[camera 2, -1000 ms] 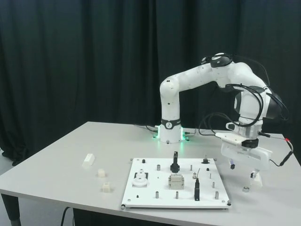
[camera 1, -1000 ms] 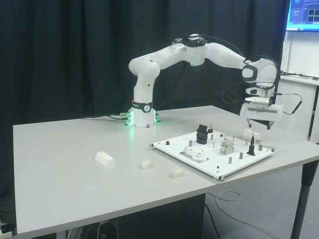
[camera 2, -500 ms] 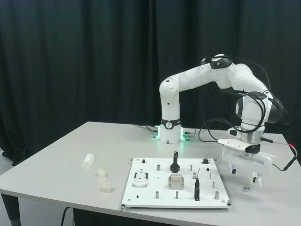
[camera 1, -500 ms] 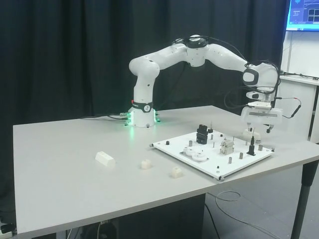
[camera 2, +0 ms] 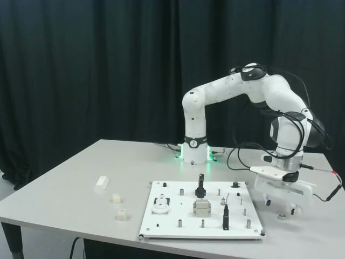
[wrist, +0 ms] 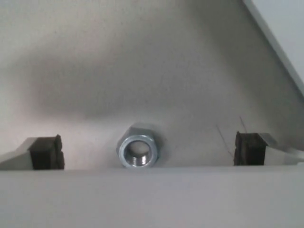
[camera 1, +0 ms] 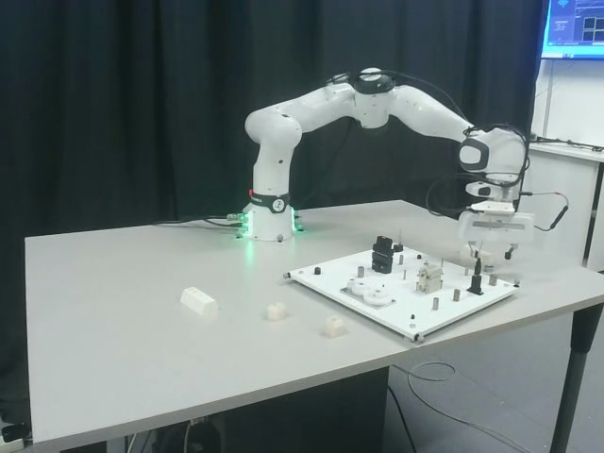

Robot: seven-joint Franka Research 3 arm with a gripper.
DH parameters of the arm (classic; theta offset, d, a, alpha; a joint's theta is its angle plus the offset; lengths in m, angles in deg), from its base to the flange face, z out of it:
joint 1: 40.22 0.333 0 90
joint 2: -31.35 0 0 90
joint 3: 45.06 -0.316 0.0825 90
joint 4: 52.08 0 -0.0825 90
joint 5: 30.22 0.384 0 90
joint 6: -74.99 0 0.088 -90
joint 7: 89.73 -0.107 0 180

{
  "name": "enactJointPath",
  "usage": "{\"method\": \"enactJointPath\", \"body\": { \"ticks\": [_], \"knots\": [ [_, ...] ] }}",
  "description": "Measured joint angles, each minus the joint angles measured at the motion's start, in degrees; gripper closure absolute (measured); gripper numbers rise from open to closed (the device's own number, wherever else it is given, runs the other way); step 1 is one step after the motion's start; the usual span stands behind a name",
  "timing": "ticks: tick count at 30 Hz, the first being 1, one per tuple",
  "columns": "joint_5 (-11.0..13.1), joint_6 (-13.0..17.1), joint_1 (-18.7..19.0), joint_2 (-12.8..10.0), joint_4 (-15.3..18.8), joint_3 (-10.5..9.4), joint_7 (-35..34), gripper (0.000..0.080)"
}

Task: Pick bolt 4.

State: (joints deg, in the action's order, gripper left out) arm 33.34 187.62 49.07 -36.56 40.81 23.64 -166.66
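A small grey metal hex piece with a round hole (wrist: 137,152) lies flat on the grey table, to the right of the white board (camera 2: 178,213). In the second room view the same hex piece (camera 2: 281,217) shows just below the hand. My gripper (wrist: 148,151) is open and low over the table, one black pad (wrist: 47,153) on either side of the piece, neither touching it. In the first room view the gripper (camera 1: 491,251) hangs just beyond the board's far right corner.
The white board (camera 1: 330,283) carries several upright pins, a black post (camera 2: 226,217), a black clamp (camera 2: 200,190), a grey block (camera 2: 201,208) and white gears (camera 2: 160,205). Three white blocks (camera 2: 115,198) lie at the left. The table's right edge is near the hand.
The gripper has come down from above the table to just over its surface, beside the board's right edge, and now straddles the hex piece.
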Motion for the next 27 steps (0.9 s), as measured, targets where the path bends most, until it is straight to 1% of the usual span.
{"method": "enactJointPath", "body": {
  "ticks": [10, 27],
  "knots": [
    [0.0, 1.6, -0.6, 0.0, -0.5, -2.03, 0.0, 0.0003],
    [0.0, 3.6, -0.9, 0.0, -0.6, -4.32, 0.0, 0.0003]
  ]
}}
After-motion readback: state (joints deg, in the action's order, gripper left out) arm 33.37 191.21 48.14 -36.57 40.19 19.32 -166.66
